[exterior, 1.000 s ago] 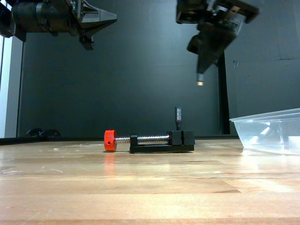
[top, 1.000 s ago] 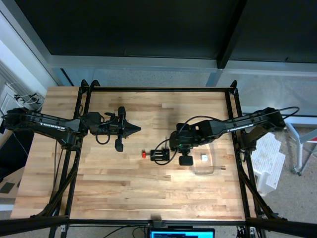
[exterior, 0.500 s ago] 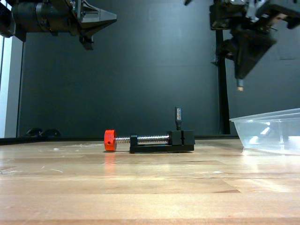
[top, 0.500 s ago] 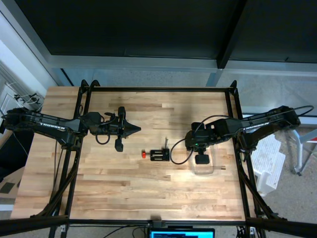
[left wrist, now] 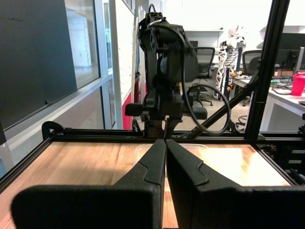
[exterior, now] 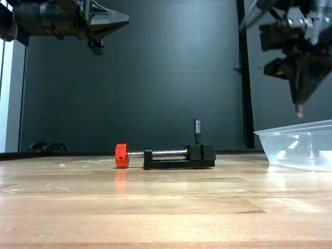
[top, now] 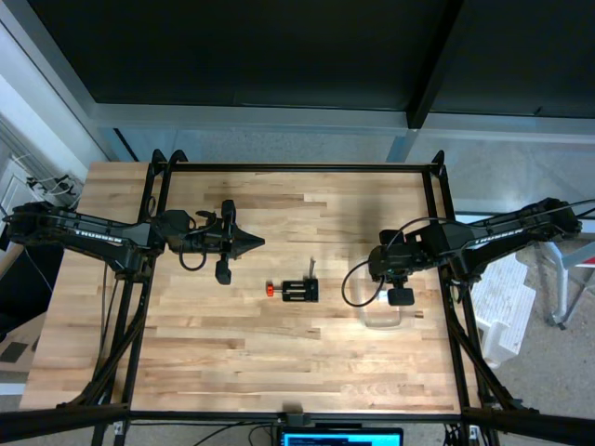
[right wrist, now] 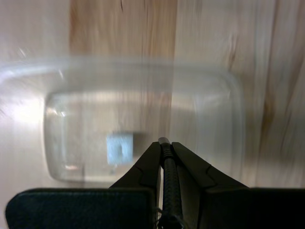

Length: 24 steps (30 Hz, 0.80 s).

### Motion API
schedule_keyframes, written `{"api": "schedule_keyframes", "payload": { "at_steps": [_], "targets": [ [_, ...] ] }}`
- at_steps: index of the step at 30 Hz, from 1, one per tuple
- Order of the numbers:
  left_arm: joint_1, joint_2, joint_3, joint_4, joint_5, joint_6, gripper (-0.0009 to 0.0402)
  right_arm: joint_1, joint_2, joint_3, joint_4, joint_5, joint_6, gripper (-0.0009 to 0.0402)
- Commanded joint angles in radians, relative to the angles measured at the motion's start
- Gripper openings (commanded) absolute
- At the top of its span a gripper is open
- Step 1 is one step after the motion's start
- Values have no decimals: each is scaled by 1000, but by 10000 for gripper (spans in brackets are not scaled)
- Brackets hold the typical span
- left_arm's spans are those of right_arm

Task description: Remove the USB-C connector from taskboard and place in the container

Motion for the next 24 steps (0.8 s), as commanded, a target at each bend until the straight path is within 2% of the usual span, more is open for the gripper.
{"api": "schedule_keyframes", "payload": {
  "at_steps": [1, 8, 24],
  "targets": [
    [0, 0, 0, 0, 0, 0, 0, 1, 1, -39, 10, 0, 8, 0],
    [0, 0, 0, 0, 0, 0, 0, 1, 1, -68, 34, 2, 16, 11],
    [0, 0, 0, 0, 0, 0, 0, 4, 5, -68, 34, 4, 18, 99]
  ]
}}
